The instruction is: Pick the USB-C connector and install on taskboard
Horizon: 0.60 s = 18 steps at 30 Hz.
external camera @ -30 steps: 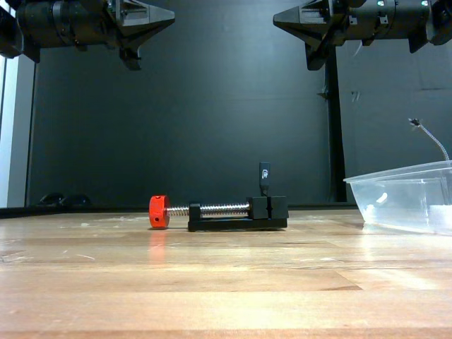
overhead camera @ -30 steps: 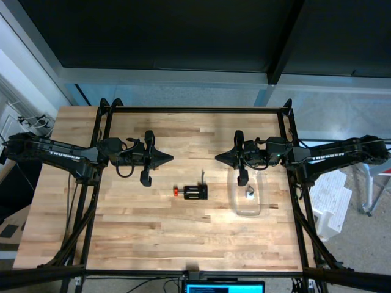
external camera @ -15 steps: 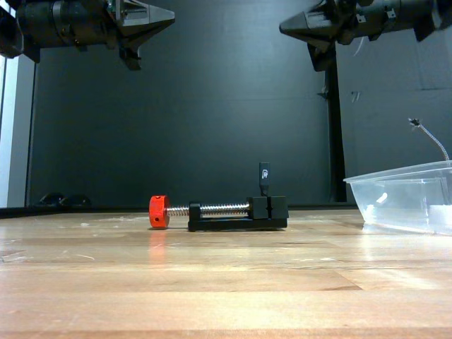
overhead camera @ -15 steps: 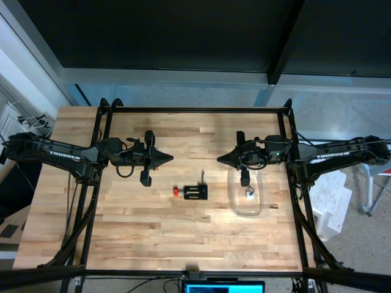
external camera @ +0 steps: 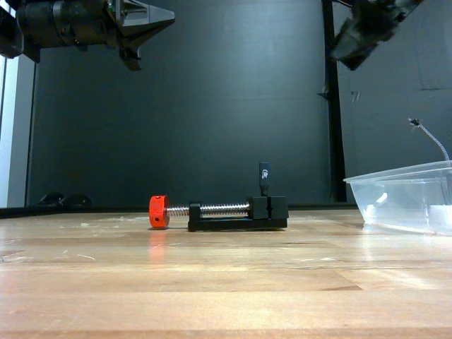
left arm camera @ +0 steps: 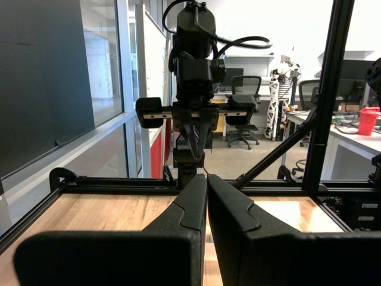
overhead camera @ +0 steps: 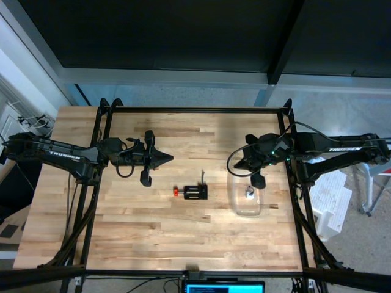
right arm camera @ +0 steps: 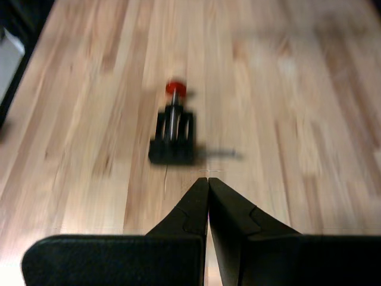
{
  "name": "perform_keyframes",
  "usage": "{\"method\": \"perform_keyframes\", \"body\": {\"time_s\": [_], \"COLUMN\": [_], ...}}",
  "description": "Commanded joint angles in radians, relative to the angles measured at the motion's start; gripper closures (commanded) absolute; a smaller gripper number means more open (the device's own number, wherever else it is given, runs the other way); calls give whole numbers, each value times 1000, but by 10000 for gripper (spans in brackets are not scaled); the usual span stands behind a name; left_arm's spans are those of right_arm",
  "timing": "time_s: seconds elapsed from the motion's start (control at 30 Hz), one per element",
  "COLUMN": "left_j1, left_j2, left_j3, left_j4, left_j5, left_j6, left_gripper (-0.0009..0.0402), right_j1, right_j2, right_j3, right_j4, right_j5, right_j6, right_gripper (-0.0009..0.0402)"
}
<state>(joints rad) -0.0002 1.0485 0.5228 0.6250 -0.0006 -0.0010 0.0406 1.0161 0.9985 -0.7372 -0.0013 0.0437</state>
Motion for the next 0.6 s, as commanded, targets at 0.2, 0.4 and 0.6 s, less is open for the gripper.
{"method": "perform_keyframes", "body": {"time_s": [0.2, 0.4, 0.6], "left_j1": [0, 0, 0], "left_j2": [0, 0, 0], "left_j3": [0, 0, 0], "left_j4": [0, 0, 0], "left_j5": [0, 0, 0], "left_j6": [0, 0, 0], "left_gripper": [393, 393, 393], "right_j1": [47, 108, 182], "right_j2": [0, 6, 30], "right_j3": [38, 38, 38], "right_j4": [-247, -371, -422], "right_j5": [9, 56, 100], "right_j6": [37, 130, 218], "right_gripper": [393, 393, 387]}}
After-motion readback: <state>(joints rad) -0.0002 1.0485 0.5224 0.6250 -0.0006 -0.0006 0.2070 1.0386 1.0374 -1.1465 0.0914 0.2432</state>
